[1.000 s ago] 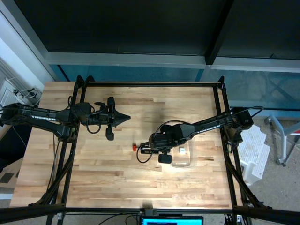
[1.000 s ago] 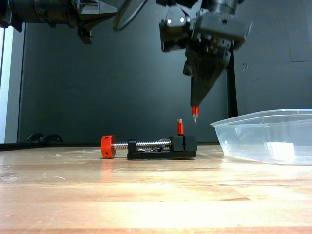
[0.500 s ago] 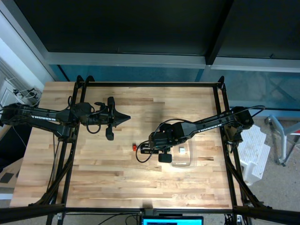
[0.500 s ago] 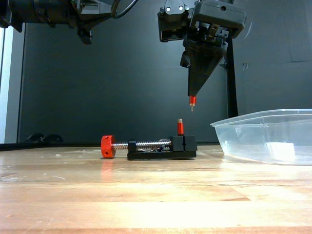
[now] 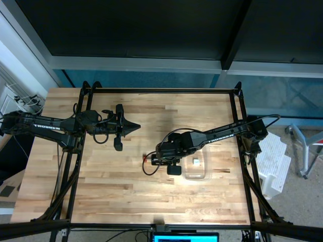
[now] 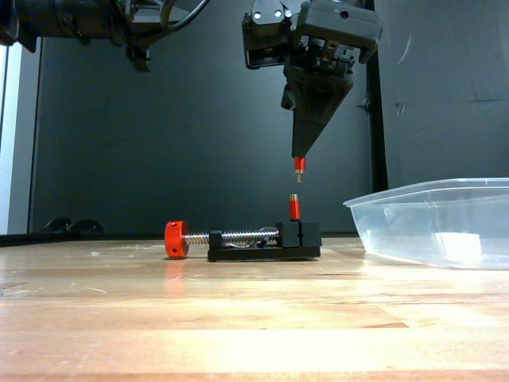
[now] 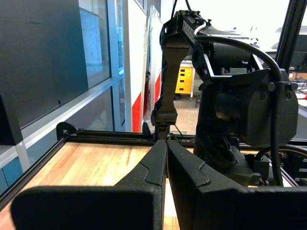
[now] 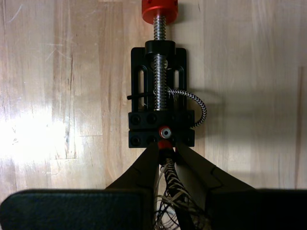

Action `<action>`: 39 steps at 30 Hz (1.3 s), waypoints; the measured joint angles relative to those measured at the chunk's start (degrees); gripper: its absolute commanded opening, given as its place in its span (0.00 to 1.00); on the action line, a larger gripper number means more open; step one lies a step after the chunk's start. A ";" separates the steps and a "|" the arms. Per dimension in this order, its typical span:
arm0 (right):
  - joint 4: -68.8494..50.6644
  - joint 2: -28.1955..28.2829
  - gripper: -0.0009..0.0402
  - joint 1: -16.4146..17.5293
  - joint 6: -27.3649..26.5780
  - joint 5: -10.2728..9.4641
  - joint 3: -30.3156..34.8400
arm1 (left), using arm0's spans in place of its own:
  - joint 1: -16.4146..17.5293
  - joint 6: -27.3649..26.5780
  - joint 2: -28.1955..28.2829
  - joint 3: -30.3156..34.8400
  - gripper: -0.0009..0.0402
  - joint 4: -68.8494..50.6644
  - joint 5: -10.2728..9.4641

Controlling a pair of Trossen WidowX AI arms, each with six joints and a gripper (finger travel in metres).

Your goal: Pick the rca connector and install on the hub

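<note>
The hub (image 6: 262,239) lies on the table, a black block with a red knob (image 6: 176,239) and an upright red socket (image 6: 293,207). My right gripper (image 6: 300,156) points straight down, shut on the rca connector (image 6: 299,165), a small red plug with a metal pin. The pin hangs a short gap above the socket, almost in line with it. In the right wrist view the connector (image 8: 164,143) sits just beside the socket hole (image 8: 165,132) of the hub (image 8: 138,139). My left gripper (image 5: 137,126) hovers shut over the table's far left, holding nothing.
A clear plastic tray (image 6: 429,223) stands right of the hub with a small white piece (image 5: 195,161) inside. A braided cable (image 8: 199,103) loops off the hub's side. Black frame rails (image 5: 161,91) border the table.
My right gripper rose slightly and carried the connector leftward, from right of the socket to just above it. The left arm has not moved.
</note>
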 measured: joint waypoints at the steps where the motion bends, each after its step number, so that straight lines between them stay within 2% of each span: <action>1: -0.35 0.24 0.02 -0.02 -0.15 0.02 0.42 | 0.00 -0.02 0.00 0.00 0.02 0.00 0.00; 39: 0.66 1.77 0.02 -0.52 -0.83 0.00 0.35 | 0.00 -0.02 0.00 0.00 0.02 -0.02 0.00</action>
